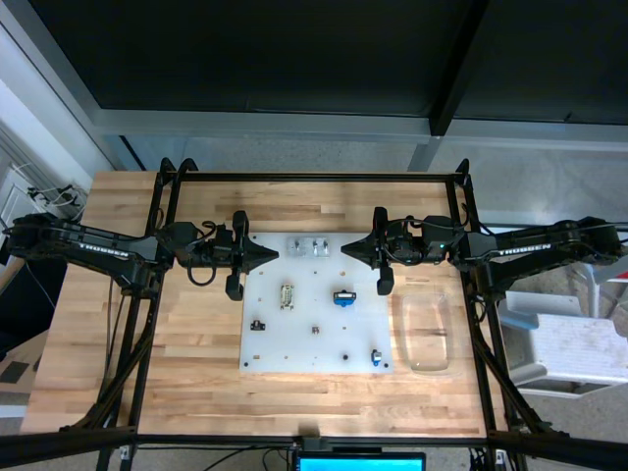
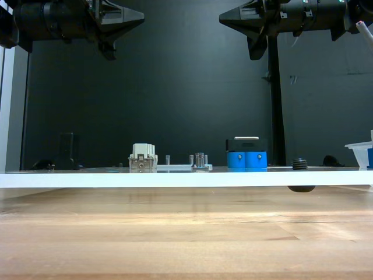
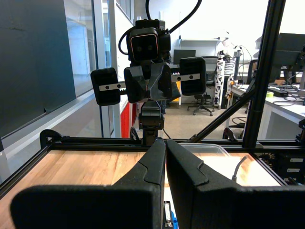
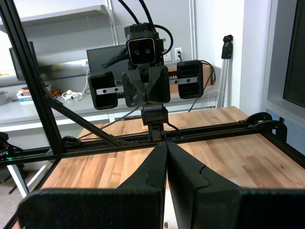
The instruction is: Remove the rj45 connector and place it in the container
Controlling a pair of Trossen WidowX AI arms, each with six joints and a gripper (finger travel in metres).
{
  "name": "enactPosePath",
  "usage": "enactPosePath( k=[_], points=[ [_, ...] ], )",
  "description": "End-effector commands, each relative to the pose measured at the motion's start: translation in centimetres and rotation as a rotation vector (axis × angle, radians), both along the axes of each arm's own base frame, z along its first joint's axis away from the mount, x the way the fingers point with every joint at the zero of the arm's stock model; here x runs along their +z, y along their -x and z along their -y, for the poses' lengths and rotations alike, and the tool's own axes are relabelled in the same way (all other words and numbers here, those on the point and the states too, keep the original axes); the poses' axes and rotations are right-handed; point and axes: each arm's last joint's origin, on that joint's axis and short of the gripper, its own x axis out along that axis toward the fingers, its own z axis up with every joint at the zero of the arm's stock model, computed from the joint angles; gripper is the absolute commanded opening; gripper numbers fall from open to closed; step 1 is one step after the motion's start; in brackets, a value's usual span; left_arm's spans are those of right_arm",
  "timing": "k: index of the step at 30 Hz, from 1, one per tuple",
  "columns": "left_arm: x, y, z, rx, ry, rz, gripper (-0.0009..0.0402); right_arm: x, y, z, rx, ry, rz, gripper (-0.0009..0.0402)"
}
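The white board [image 1: 294, 348] lies mid-table and carries several small parts: a beige block [image 1: 287, 296], a blue block [image 1: 342, 298], a small black piece [image 1: 258, 323] and a small blue piece [image 1: 376, 355]. I cannot tell which of them is the rj45 connector. The clear container [image 1: 422, 334] sits empty just right of the board. My left gripper [image 1: 273, 255] hovers high over the board's back left edge, shut and holding nothing. My right gripper [image 1: 345, 250] hovers high over the board's back middle, also shut and holding nothing. The two tips face each other.
Black frame rails [image 1: 314, 178] run around the wooden table [image 1: 196, 392]. Two metal fittings [image 1: 306, 245] stand at the board's back edge between the tips. In the low view the beige block [image 2: 143, 158] and the blue block [image 2: 246, 156] stand far below both grippers.
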Motion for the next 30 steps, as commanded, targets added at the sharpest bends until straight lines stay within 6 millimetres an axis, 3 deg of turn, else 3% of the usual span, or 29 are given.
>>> enactPosePath(
  k=[1, 18, 30],
  points=[
    [0.0, 0.0, 0.0, 0.000, 0.000, 0.000, 0.0001, 0.1, 0.0, -0.1, 0.027, 0.075, 0.013, 0.0000],
    [0.0, 0.0, 0.0, 0.000, -0.001, 0.000, 0.0001, 0.2, -0.1, -0.1, 0.026, 0.040, -0.030, 0.0000],
    [0.0, 0.0, 0.0, 0.000, 0.000, -0.001, 0.0001, 2.4, 0.5, -0.9, 0.046, 0.043, -0.471, 0.0000]
  ],
)
